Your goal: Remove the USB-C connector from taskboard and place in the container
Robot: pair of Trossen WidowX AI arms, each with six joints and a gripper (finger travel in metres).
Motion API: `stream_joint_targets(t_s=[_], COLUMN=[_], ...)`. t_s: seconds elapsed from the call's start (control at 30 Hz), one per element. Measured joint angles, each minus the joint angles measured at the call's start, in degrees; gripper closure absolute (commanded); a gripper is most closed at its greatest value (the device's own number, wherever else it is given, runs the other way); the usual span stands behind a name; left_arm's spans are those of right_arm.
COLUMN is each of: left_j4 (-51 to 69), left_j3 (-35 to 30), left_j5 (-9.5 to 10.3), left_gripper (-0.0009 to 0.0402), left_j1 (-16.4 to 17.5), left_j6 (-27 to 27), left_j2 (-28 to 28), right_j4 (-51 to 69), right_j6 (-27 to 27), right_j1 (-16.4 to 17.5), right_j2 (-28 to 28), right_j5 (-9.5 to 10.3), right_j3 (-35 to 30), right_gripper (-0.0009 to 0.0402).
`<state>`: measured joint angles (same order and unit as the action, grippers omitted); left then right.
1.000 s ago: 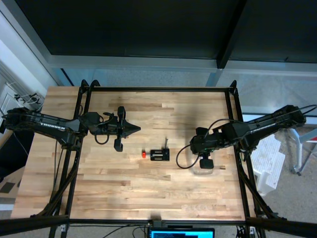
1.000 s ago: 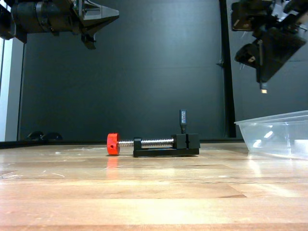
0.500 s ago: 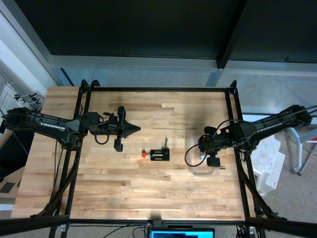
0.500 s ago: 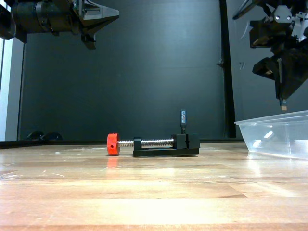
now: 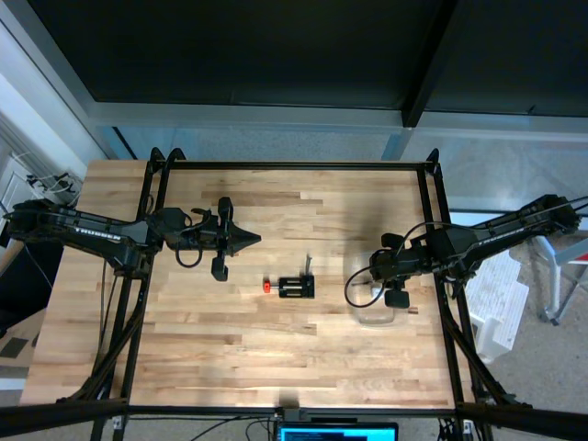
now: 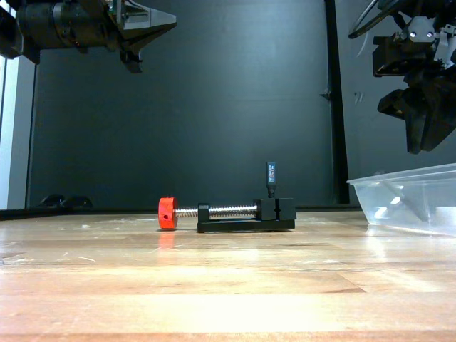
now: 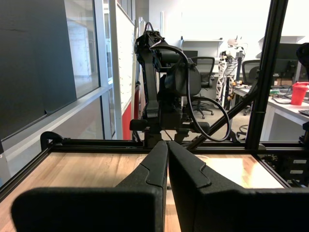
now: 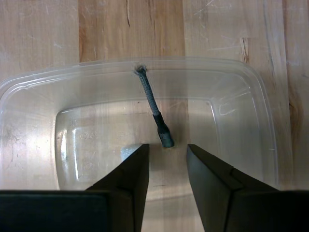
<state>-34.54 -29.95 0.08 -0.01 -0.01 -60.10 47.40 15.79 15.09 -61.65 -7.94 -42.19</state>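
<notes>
While the right pincer (image 8: 167,149) is hovering spread just above the tray (image 8: 217,67), the plug (image 8: 163,131) is lying loose inside it, so the job is looking done; the left pincer (image 7: 167,147), pressed together, is idling well apart from the tray.

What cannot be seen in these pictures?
Low view: the thin dark USB-C connector is hidden by the glary wall of the clear plastic container.
High view: the open right end effector above it covers the connector.
Left wrist view: no black taskboard shows past the shut left end effector, parked at the table's left.
</notes>
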Motion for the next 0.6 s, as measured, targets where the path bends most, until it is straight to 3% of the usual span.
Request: stream_joint_targets(t_s=[0.3,0.6], left_j4=[0.0,0.0], left_j3=[0.0,0.0], left_j5=[0.02,0.0], left_gripper=[0.0393,0.0393], left_j1=[0.0,0.0], left_j6=[0.0,0.0], left_j2=[0.0,0.0], right_j4=[0.0,-0.1], right_j6=[0.0,0.0], right_j1=[0.0,0.0], right_j2=[0.0,0.2], right_j5=[0.0,0.0], right_j3=[0.0,0.0], right_gripper=[0.0239,0.0248])
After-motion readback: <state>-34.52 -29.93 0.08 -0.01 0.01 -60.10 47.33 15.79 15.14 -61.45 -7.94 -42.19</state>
